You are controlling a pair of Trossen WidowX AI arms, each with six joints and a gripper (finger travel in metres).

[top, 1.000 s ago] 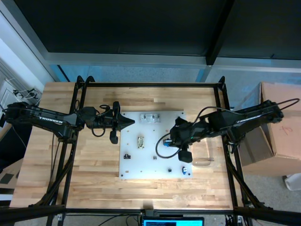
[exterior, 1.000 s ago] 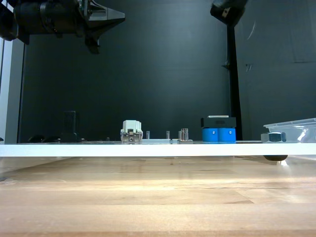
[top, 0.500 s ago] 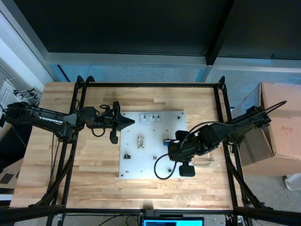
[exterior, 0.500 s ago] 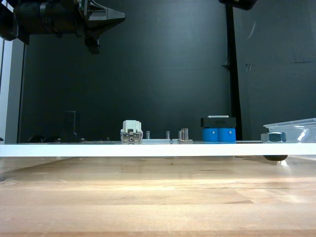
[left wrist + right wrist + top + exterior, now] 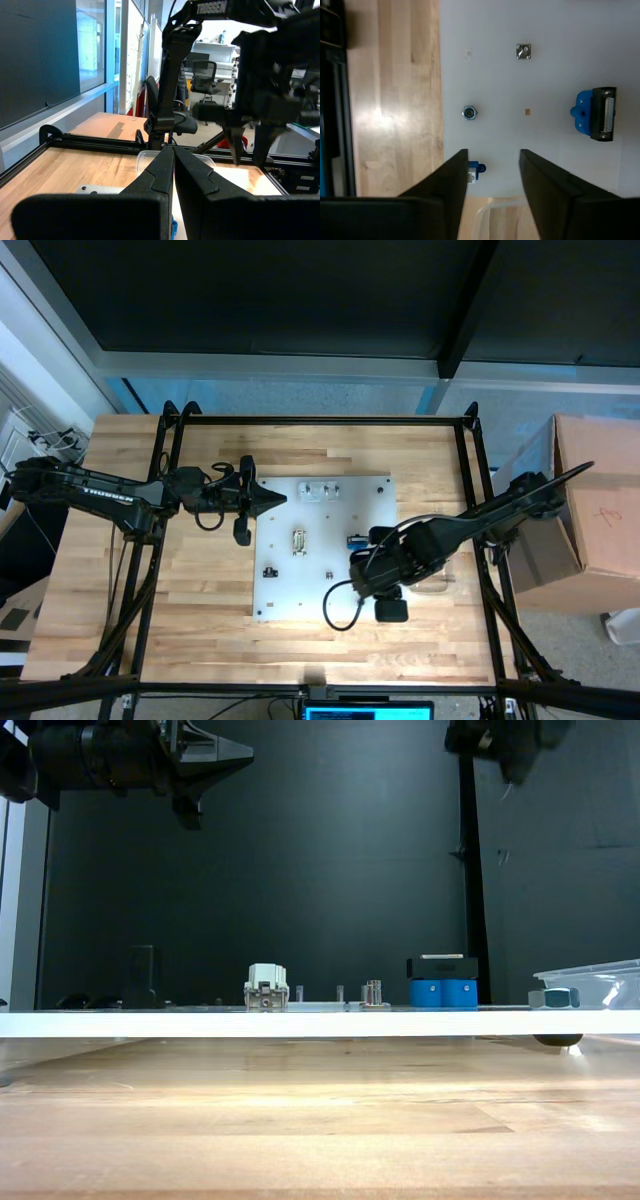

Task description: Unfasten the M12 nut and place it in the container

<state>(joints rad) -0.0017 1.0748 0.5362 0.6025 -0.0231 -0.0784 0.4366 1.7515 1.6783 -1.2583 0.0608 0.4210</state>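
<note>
High over the far left part of the white board [image 5: 300, 580], the left tool [image 5: 280, 499] hangs with its fingers pressed together. Over the board's near right part, the right tool [image 5: 492, 152] points down, fingers spread. The silver nut [image 5: 470, 112] sits on its stud below, outside the clear container [image 5: 600, 976] beside the board.
</note>
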